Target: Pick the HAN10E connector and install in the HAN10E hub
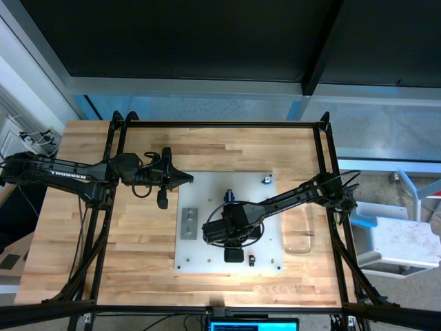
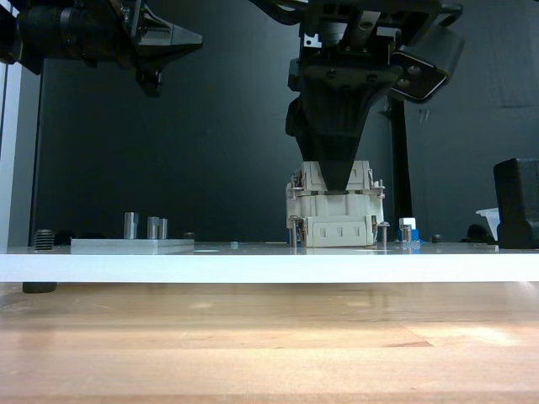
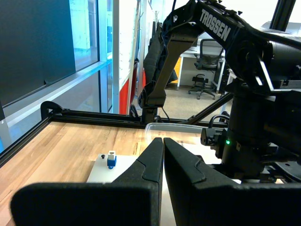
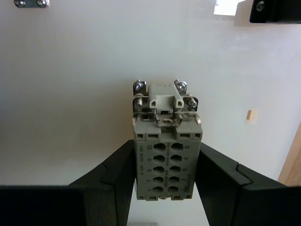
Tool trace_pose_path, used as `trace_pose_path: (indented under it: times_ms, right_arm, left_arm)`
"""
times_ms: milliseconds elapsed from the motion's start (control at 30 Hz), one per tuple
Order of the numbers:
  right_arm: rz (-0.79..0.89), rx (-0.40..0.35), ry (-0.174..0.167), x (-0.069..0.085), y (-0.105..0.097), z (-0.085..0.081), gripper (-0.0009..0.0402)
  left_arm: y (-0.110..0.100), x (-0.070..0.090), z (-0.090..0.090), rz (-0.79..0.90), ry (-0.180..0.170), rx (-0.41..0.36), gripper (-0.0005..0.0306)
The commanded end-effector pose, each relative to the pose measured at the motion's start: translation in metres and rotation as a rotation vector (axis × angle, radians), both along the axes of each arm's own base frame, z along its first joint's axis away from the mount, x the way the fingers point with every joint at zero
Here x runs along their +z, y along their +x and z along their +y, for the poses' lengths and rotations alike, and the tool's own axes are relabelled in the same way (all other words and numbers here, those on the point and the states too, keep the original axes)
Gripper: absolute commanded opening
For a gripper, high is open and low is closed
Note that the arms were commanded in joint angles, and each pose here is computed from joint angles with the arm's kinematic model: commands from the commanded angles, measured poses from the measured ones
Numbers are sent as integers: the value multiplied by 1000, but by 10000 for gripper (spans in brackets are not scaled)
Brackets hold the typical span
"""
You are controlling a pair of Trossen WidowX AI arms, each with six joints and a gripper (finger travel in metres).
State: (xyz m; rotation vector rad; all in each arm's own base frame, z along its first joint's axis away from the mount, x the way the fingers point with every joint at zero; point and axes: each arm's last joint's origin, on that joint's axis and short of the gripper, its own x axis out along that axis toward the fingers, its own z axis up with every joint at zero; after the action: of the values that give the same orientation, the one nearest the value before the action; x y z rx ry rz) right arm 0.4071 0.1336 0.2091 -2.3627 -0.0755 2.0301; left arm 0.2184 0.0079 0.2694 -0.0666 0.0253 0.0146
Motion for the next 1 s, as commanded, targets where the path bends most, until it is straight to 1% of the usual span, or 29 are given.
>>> trace_pose_path:
  times_ms: [33, 167, 733, 1000]
  right_arm:
    - [10, -4, -6, -4, -1, -1, 9]
    - [14, -8, -6, -8, -2, -2, 9]
    - [-12, -8, -4, -10, 0, -1, 9]
    - [-6, -9, -9, -12, -1, -1, 9]
  left_arm:
    - [0, 0, 0, 0, 0, 0, 0]
    - [0, 0, 0, -1, 0, 0, 0]
    - [0, 0, 0, -1, 0, 0, 0]
    - [0, 0, 0, -1, 0, 0, 0]
